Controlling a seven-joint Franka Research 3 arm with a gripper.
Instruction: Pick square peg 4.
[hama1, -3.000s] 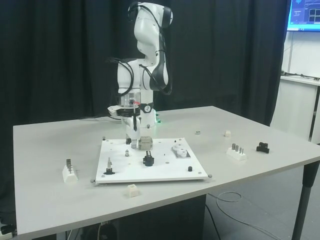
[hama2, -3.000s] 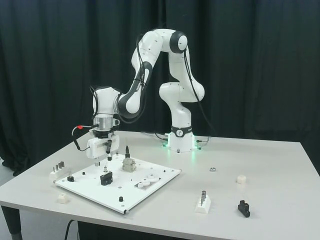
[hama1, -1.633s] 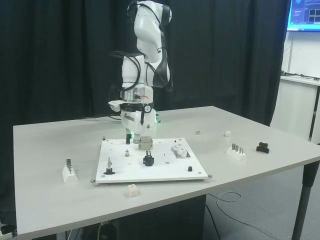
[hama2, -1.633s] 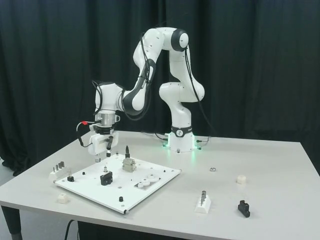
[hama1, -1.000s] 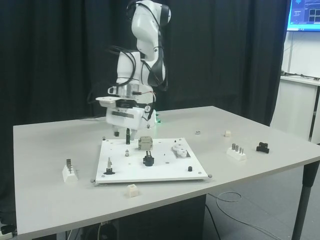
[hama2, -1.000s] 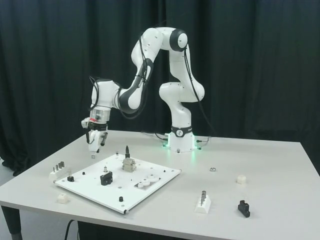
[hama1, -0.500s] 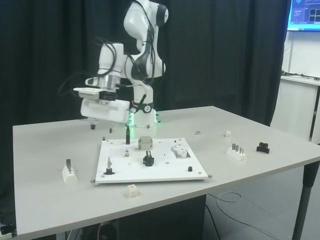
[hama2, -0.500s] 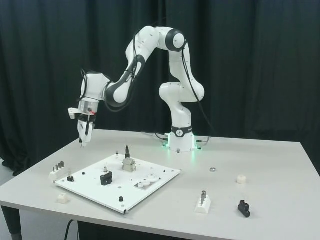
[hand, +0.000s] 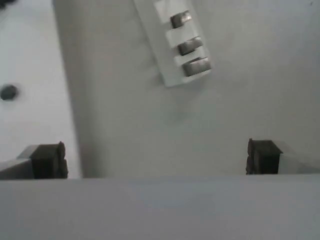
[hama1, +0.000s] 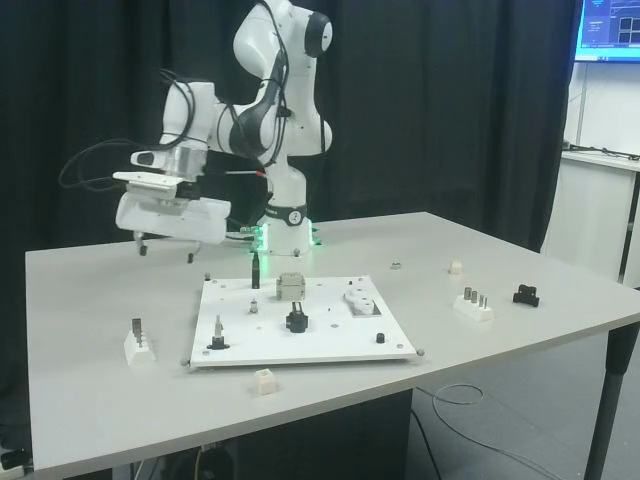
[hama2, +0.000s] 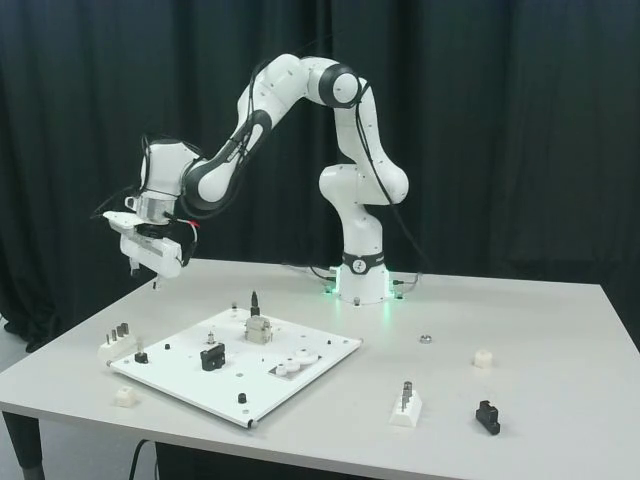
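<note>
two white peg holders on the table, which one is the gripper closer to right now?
The peg holder beside the white board, opposite the black clip. The gripper hangs above it; the other holder sits beside that clip.

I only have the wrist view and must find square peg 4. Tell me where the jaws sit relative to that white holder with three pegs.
Observer: The jaws hang high above the table, not over the holder, which stands nearer the table's front edge.
Operator: Confirm that it is the only holder out there.
Observer: It is not. A second holder with pegs stands on the table across the white board, beside a black part. I cannot tell which holder carries peg 4.
</note>
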